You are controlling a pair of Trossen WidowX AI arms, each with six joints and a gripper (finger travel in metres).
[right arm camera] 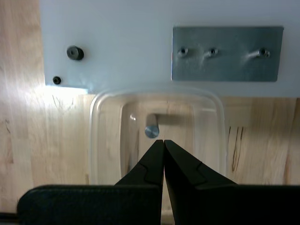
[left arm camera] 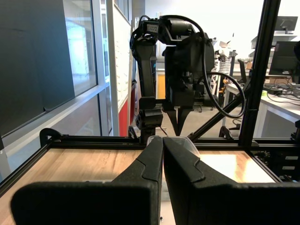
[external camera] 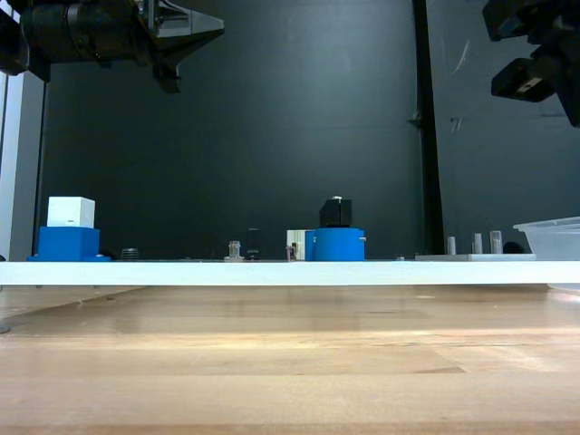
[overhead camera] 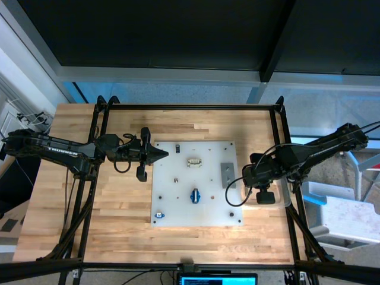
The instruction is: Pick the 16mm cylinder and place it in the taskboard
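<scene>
Only the right wrist view shows the cylinder [right arm camera: 151, 127]. It sits inside the clear tray [right arm camera: 154, 90], which lies on the surface [right arm camera: 28, 140] just off the taskboard [right arm camera: 131, 28], by the edge that carries the grey block [right arm camera: 227, 53]. In the high view the right hand [overhead camera: 265, 195] hangs over that tray and hides the peg. In the low view the tray's wall shows past the taskboard's right end, but nothing inside it can be made out. Only the low view gives height: both hands are well above the taskboard, while the blue fitting [external camera: 337, 243] stands on it.

The cylinder turns a round, pale end face towards the right wrist camera. Its short body runs from that face towards the taskboard, so as seen its long axis points at the board's edge. Whether it stands upright or lies on the tray floor cannot be told.

It lies just beyond the right hand's tips, on their taskboard side. It is apart from them and nearly in line with the seam between the fingers, a shade to one side. Those fingers are pressed together and hold nothing.

The left hand [overhead camera: 164, 152] hovers over the taskboard's far left corner and points across the board, its fingers also pressed together and empty. Its own camera looks over the board at the right arm [left arm camera: 180, 70], which stands nose-down on the far side.
</scene>
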